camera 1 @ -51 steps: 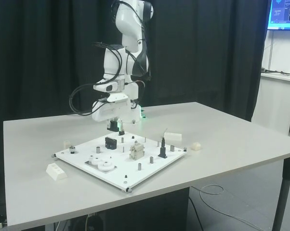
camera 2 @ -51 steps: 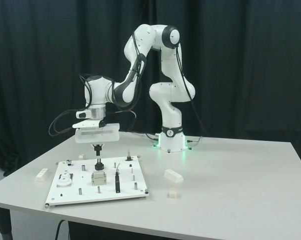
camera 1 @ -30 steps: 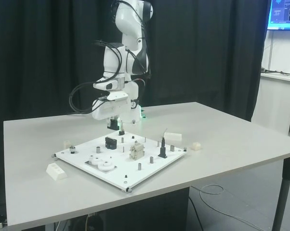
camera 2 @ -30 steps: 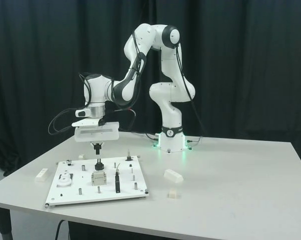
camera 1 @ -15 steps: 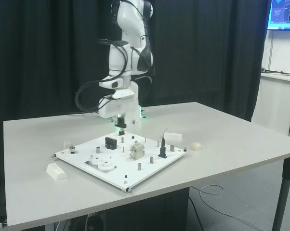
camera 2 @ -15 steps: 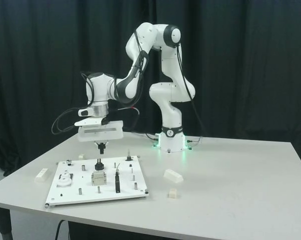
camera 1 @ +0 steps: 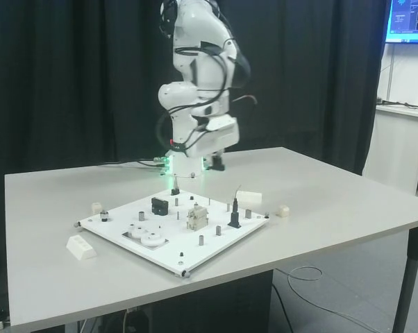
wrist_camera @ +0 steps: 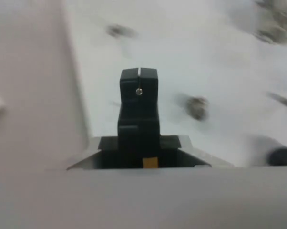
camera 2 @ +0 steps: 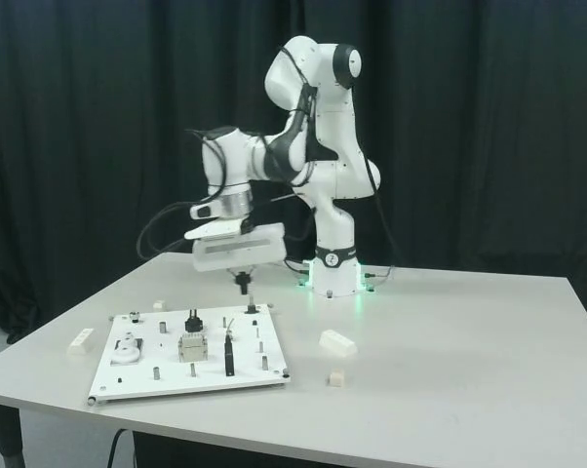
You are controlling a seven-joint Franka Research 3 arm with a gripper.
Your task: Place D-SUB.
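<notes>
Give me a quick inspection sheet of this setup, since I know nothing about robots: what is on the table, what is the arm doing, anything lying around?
Surface: grey table carrying a white board with small fittings.
Job's things: black plug part standing on the board; whether it is the D-SUB, cannot tell.
Clutter: white blocks lying on the table beside the board.
Gripper: gripper above the board's far edge, shut, holding nothing.
Cables: black cables looping from the arm's wrist.
Surroundings: black curtain; screen in the corner.

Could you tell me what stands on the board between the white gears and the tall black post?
A grey metal block, on the white board between gears and post; both room views show it.
</notes>
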